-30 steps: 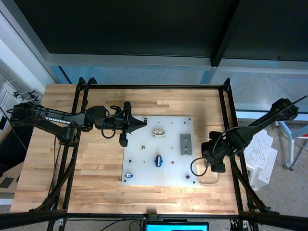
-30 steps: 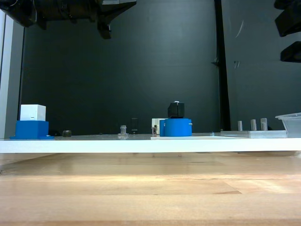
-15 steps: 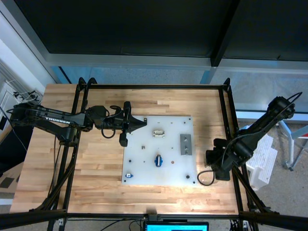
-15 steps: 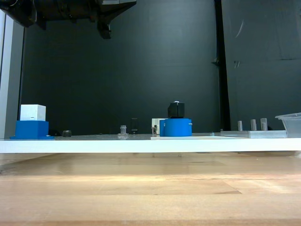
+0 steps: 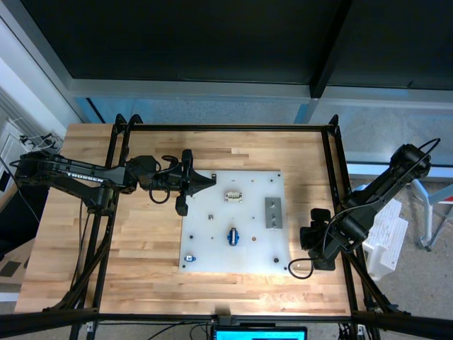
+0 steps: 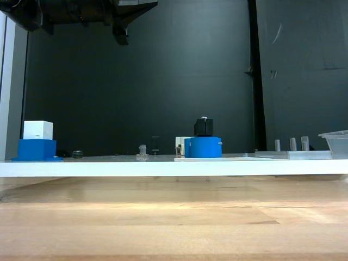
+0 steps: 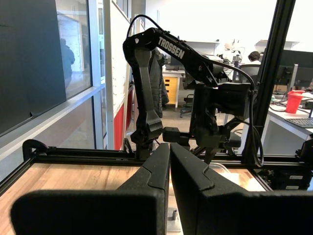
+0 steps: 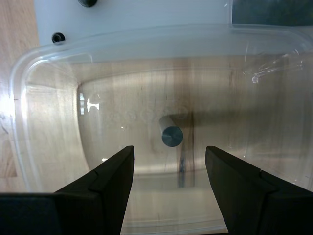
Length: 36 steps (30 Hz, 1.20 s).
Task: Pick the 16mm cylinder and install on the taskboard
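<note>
Clear tray (image 8: pixel 15 93) rims cylinder (image 8: pixel 171 134) — right pincer (image 8: pixel 168 152) spread above; left pincer (image 7: pixel 169 149) (clenched) by taskboard (image 5: pixel 212 244).

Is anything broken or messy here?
Nothing looks wrong. The 16mm cylinder sits alone in the clear tray, with the open right claw above it. The shut left claw hangs high near the taskboard's far left corner. The board's parts look tidy.

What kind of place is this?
Probably a robot lab. A wooden table holds the taskboard; the left gripper hovers shut over its far corner; the right gripper hangs open over a clear tray holding the 16mm cylinder.
</note>
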### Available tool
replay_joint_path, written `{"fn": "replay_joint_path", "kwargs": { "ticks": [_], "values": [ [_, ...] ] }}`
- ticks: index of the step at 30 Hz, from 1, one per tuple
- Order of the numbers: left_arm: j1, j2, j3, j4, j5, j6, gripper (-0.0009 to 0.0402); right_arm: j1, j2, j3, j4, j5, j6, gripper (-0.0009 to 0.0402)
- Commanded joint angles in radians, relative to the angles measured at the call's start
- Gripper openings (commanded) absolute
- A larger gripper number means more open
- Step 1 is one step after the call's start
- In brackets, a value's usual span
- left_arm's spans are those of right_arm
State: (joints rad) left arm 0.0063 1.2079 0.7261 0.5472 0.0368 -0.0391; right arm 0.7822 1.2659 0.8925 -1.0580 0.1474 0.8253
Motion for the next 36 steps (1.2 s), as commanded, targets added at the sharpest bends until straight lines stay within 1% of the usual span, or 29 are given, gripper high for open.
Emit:
{"fn": "replay_joint_path", "kwargs": {
  "ticks": [1, 9, 26, 30, 36],
  "values": [
    [0.000, 0.000, 0.000, 0.000, 0.000, 0.000, 0.0001, -0.002, 0.008, -0.007, 0.006, 0.003, -0.002, 0.0201],
    [0.000, 0.000, 0.000, 0.000, 0.000, 0.000, 0.0001, -0.012, 0.053, -0.032, 0.052, 0.002, -0.003, 0.0201],
    [0.000, 0.000, 0.000, 0.000, 0.000, 0.000, 0.0001, -0.014, 0.055, -0.144, 0.206, 0.000, 0.006, 0.0201],
    [0.000, 0.000, 0.000, 0.000, 0.000, 0.000, 0.0001, -0.015, 0.055, -0.152, 0.208, 0.000, 0.007, 0.0193],
    [0.000, 0.000, 0.000, 0.000, 0.000, 0.000, 0.0001, -0.015, 0.055, -0.158, 0.208, 0.002, 0.007, 0.0168]
  ]
}}
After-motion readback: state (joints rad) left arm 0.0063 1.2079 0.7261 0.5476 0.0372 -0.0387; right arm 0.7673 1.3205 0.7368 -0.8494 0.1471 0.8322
